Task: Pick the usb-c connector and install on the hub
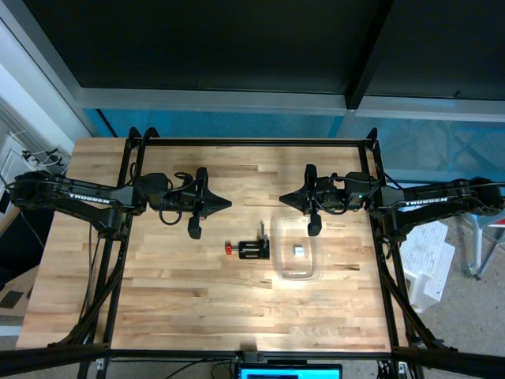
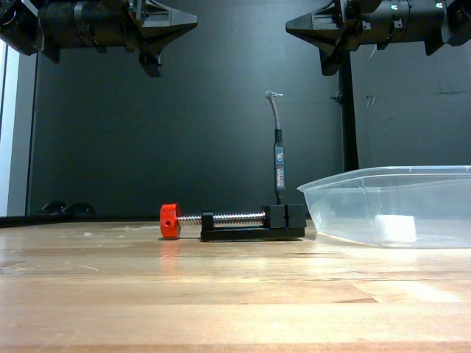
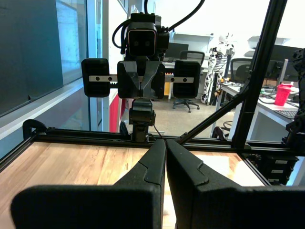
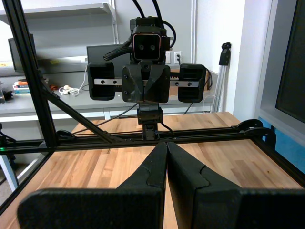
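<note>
The black usb-c connector [image 2: 280, 166] stands upright on the tab held in the black vise [image 2: 254, 220], with nothing holding it. Its grey braided cable [image 2: 275, 110] rises from it. From above, the vise [image 1: 252, 250] lies mid-table with its red knob [image 1: 229, 249] to the left. My left gripper [image 1: 229, 203] hovers high at the back left, shut and with nothing in it [image 3: 166, 143]. Facing it, my right gripper [image 1: 282, 199] hangs at the back right, also shut with nothing between its fingers [image 4: 167, 144]. Both are well above the vise [image 2: 193, 26] [image 2: 289, 29].
A clear tray [image 2: 331, 198] stands right of the vise, holding only the white block [image 2: 395, 228]; the tray [image 1: 298, 276] and the block [image 1: 300, 251] also show from above. A black frame rail borders the table's back and sides.
</note>
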Robot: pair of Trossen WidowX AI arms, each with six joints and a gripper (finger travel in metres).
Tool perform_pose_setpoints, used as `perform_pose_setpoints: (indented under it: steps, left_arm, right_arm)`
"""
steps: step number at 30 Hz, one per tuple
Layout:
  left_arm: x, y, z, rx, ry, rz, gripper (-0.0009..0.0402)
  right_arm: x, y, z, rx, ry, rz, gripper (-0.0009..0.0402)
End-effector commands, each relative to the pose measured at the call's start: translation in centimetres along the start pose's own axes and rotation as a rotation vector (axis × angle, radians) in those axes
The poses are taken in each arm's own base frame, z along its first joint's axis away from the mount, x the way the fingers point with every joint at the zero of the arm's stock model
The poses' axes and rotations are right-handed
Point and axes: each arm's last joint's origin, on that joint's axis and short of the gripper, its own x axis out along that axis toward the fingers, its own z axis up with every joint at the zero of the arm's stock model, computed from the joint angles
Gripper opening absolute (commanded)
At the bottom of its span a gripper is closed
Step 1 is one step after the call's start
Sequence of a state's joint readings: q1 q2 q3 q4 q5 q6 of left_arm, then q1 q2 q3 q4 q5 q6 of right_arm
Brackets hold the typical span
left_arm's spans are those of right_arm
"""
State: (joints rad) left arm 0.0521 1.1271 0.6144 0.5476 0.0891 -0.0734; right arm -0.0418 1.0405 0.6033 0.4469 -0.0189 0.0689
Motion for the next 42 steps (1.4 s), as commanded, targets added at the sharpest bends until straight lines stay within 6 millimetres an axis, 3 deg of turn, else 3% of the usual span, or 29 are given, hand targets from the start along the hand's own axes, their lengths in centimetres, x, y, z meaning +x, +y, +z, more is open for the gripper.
perform_pose_setpoints:
  steps: [1,42]
  left_arm:
    - [0.01,0.01,-0.01,0.000,0.000,0.000,0.0000]
    - [0.01,0.00,-0.01,0.000,0.000,0.000,0.0000]
  right_arm:
    - [0.02,0.01,0.02,0.001,0.000,0.000,0.0000]
    - [0.01,-0.02,-0.42,0.002,0.045,-0.003,0.0000]
